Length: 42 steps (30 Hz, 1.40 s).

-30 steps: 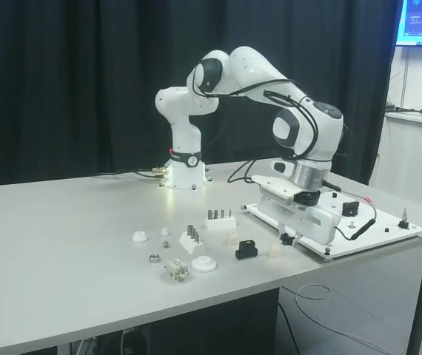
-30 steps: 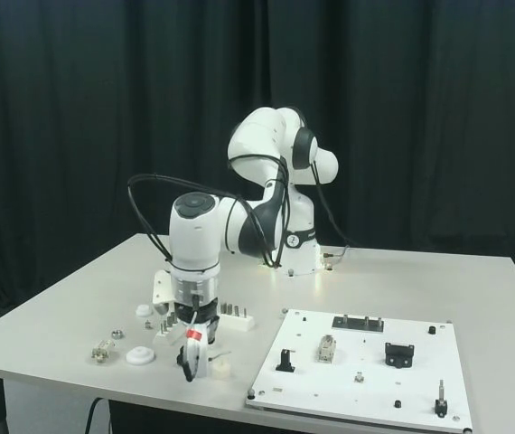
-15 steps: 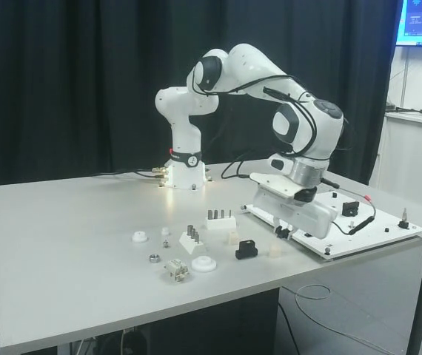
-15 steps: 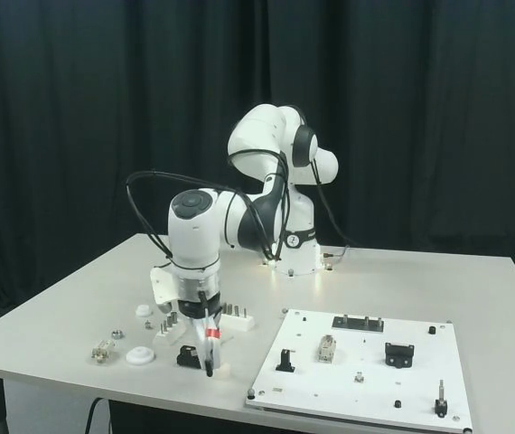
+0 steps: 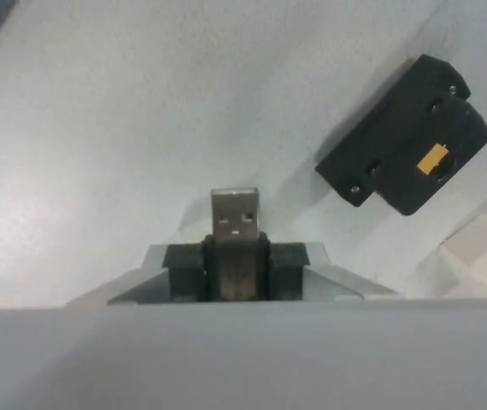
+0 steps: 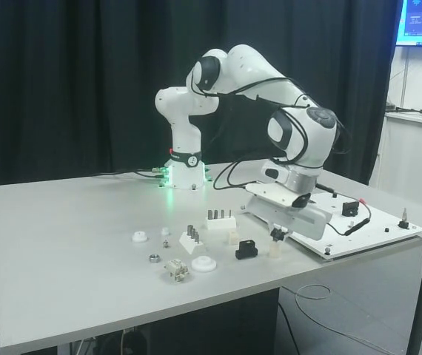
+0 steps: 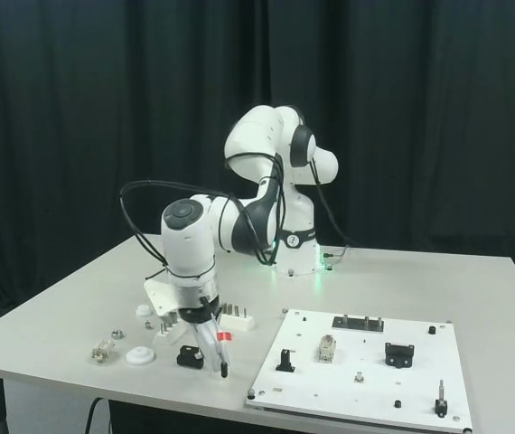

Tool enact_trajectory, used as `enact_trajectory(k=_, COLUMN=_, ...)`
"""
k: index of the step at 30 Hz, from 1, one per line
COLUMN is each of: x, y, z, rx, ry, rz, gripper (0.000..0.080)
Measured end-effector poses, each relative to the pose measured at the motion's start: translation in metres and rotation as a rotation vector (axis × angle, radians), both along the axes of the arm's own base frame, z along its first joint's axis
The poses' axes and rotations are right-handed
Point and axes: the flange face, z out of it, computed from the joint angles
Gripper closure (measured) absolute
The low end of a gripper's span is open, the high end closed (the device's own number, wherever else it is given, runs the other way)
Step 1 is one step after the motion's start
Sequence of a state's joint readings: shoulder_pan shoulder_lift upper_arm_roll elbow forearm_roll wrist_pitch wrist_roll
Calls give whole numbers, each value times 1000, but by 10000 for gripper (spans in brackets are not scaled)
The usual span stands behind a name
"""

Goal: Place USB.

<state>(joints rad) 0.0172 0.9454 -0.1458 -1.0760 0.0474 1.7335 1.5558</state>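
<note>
Since a second ago the arm [image 6: 255, 70] has swung away from the white board [image 7: 366, 362] toward the loose parts, so its wrist now leans over the bare grey worktop [image 6: 70, 244] between the two. Largest on that worktop is the board, lying flat at the arm's side with small black fittings fixed on it. Nearer the front edge lie a white pin block [image 6: 220, 219], a white ring [image 6: 204, 264] and a small metal connector [image 6: 175, 269], all apart from one another. A black block [image 5: 404, 137] sits on the worktop just beside the tool [image 5: 236, 256], not touching it, with a white block [image 6: 275, 251] close by. The tool is clamped on the USB plug [image 5: 235, 215], its two fingers pressing the plug's dark body from both sides while the metal end sticks out past the fingertips, held above the worktop.
</note>
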Motion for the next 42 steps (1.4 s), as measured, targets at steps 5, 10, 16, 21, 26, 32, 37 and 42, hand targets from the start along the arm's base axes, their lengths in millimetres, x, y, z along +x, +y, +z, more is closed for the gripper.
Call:
enact_trajectory(k=5, x=-3, y=-5, z=-3, rx=34, ry=18, rz=30, gripper=652)
enact_trajectory(k=10, x=-6, y=-8, z=-6, rx=63, ry=30, rz=59, gripper=652)
enact_trajectory(k=16, x=-9, y=-9, z=-7, rx=101, ry=48, rz=88, gripper=652)
enact_trajectory(k=21, x=-11, y=-8, z=-9, rx=128, ry=61, rz=101, gripper=652)
enact_trajectory(k=26, x=-13, y=-6, z=-12, rx=146, ry=74, rz=103, gripper=653)
enact_trajectory(k=32, x=-16, y=-3, z=-15, rx=164, ry=92, rz=102, gripper=653)
enact_trajectory(k=37, x=-19, y=0, z=-18, rx=176, ry=110, rz=101, gripper=653)
enact_trajectory(k=42, x=-21, y=5, z=-20, rx=187, ry=125, rz=109, gripper=653)
